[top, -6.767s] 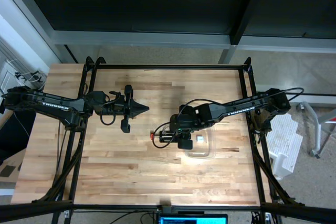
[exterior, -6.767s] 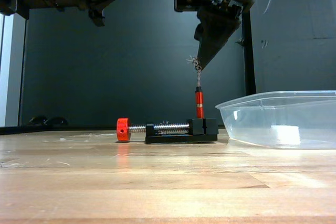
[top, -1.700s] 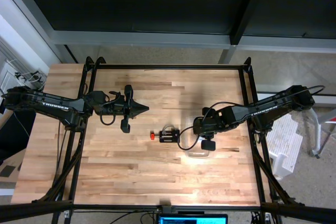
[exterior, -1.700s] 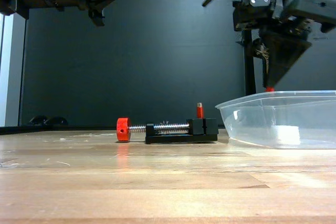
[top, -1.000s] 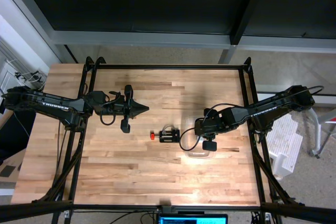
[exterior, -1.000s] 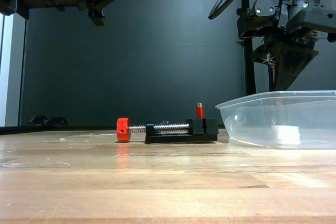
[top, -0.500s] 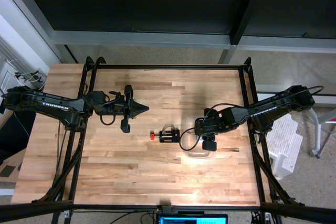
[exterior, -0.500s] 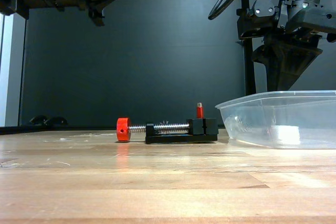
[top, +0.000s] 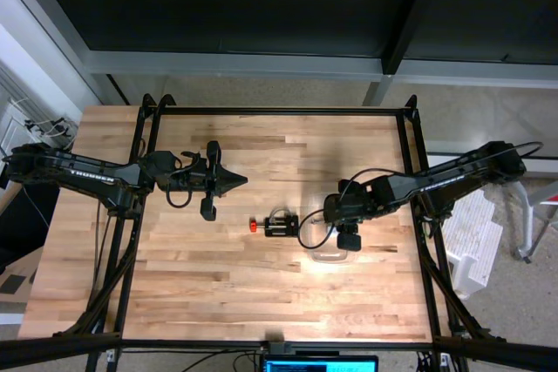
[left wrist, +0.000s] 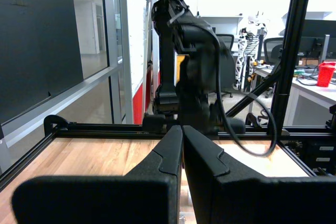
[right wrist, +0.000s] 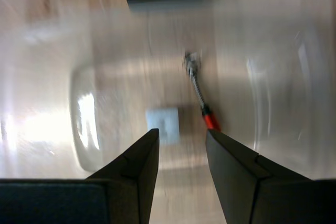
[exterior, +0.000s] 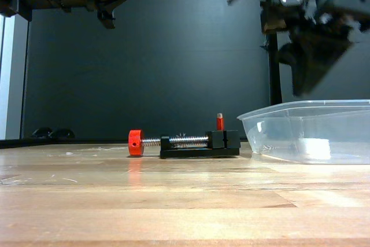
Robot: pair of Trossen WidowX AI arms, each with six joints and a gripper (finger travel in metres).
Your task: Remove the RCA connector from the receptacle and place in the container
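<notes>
R hand (right wrist: pixel 179 134) above tray (exterior: pixel 289 137), spread open, holding nothing. RCA plug (right wrist: pixel 202 100) lies flat on tray floor just beside white cube (right wrist: pixel 163 125), well apart from black block (exterior: pixel 199 143) on tabletop (exterior: pixel 173 201). L hand (left wrist: pixel 182 129) up high at left, closed tight, empty.

Wood table (top: pixel 218 285): receptacle (top: pixel 281 226), container (exterior: pixel 277 137) on it.
</notes>
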